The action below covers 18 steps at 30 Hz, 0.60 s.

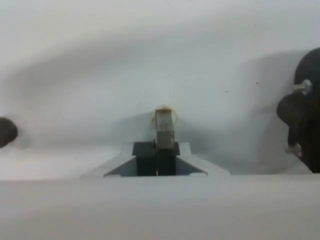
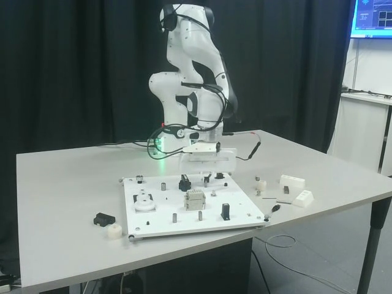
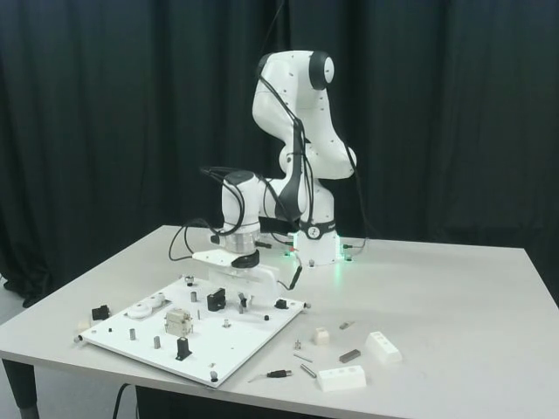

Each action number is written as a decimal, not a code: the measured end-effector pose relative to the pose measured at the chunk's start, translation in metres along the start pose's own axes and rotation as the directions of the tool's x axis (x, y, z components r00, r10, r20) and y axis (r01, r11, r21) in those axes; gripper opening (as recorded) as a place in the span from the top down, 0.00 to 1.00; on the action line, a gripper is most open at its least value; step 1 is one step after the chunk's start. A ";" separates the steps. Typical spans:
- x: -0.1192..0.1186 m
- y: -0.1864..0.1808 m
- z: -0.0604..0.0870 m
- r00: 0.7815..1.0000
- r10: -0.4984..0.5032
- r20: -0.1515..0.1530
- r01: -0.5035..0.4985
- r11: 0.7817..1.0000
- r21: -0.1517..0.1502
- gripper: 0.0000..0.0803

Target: Remove square peg 2.

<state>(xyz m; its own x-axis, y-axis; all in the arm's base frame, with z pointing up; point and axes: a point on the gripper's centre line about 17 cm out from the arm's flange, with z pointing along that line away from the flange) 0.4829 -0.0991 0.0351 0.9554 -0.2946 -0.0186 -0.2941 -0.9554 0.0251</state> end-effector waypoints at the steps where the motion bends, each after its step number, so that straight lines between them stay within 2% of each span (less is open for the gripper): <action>1: -0.001 0.000 -0.002 1.000 0.000 0.002 0.000 1.000 -0.001 1.00; 18: -0.002 -0.002 -0.032 1.000 -0.006 0.003 0.006 1.000 -0.005 1.00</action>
<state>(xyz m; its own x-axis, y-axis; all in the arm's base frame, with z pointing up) 0.4823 -0.0962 0.0670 0.9571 -0.2888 -0.0221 -0.2881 -0.9572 0.0296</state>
